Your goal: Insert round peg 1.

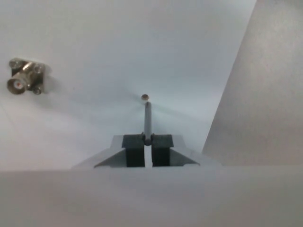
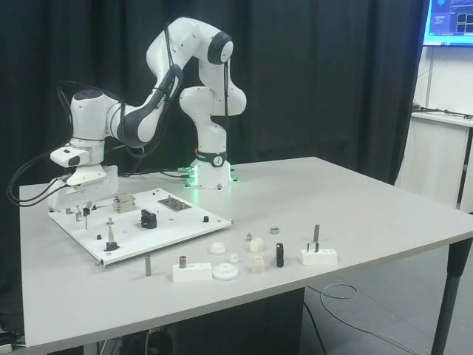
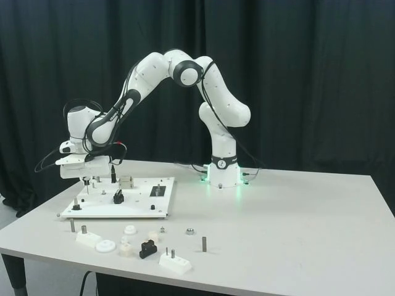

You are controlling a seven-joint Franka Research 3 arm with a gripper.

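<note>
- The white arm [image 3: 154, 80] reaches out from its base over the far end of the white board [image 2: 148, 225] lying on the grey table [image 2: 355, 200].
- Its gripper [image 1: 148, 140] has its black fingers [image 1: 134, 149] closed on a thin grey round peg [image 1: 147, 120], held upright, tip down.
- In the wrist view the peg's lower end sits just short of a small round hole [image 1: 145, 97] in the board; whether it touches the surface, I cannot tell.
- A metal coaxial connector [image 1: 24, 78] is mounted on the board, well off to one side of the hole.
- Loose white parts and a spare dark peg [image 2: 147, 264] lie on the table in front of the board.
</note>
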